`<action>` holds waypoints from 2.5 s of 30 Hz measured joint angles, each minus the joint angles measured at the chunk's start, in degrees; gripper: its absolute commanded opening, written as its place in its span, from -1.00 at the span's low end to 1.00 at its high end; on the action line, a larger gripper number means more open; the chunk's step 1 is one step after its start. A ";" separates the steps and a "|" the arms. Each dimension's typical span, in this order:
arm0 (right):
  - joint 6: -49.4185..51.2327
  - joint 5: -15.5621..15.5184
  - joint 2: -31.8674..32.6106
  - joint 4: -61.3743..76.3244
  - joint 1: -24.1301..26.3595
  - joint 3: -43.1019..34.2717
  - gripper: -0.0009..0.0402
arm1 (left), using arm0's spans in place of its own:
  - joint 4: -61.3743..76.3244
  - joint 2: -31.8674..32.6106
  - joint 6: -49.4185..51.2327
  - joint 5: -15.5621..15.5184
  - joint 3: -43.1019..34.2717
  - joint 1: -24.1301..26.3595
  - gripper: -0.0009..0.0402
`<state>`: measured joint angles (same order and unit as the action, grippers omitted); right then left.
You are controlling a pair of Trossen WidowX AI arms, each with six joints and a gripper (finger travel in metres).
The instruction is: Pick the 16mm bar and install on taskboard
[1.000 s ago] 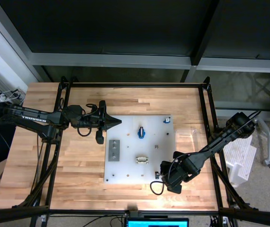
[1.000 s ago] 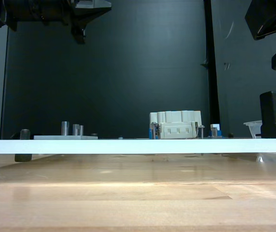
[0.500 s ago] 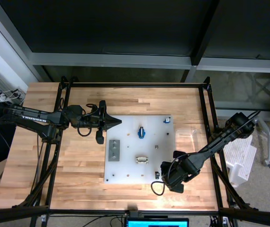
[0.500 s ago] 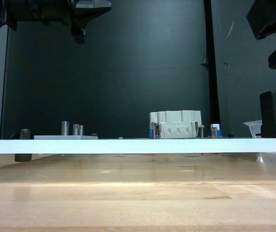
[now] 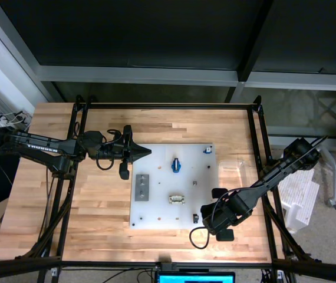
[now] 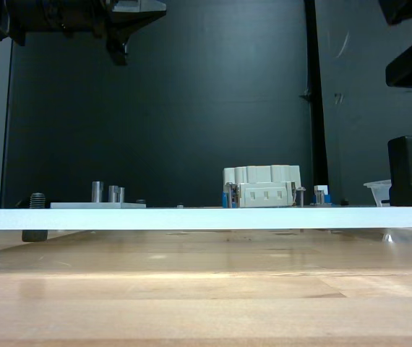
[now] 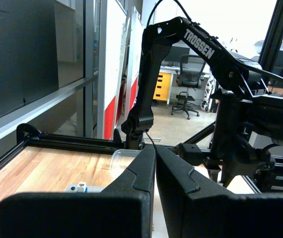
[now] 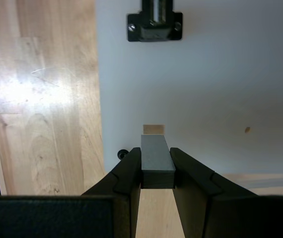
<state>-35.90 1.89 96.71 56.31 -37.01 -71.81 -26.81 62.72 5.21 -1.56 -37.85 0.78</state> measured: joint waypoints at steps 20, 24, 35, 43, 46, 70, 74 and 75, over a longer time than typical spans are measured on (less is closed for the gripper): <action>0.37 -0.02 1.18 -0.22 0.02 0.17 -0.96 | 0.02 0.00 0.02 0.00 0.00 -0.02 -0.96; 0.28 0.00 1.18 -0.42 0.04 0.59 -0.96 | 0.00 0.00 0.00 0.02 -0.02 -0.02 -0.96; 0.20 0.04 2.54 -1.97 0.04 1.09 -0.96 | 0.02 -0.02 0.00 0.02 -0.02 -0.02 -0.96; -0.57 0.24 2.56 -2.36 0.04 1.31 -0.96 | 0.00 0.00 0.02 0.02 0.00 0.00 -0.96; -0.63 0.35 2.56 -2.62 0.04 1.38 -0.96 | 0.02 -0.02 0.02 0.02 0.00 -0.02 -0.96; -0.66 0.46 2.56 -3.06 0.39 2.05 -0.96 | 0.02 0.00 0.02 0.00 -0.02 0.00 -0.96; -0.66 0.50 2.56 -3.93 0.39 2.75 -0.96 | 0.02 0.00 0.02 0.02 0.00 -0.02 -0.96; -0.63 0.50 2.56 -4.20 0.39 2.95 -0.96 | 0.02 0.00 0.02 0.02 -0.02 0.00 -0.96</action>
<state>-36.53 2.39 99.26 52.12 -36.62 -68.86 -26.79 62.72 5.23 -1.54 -37.87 0.78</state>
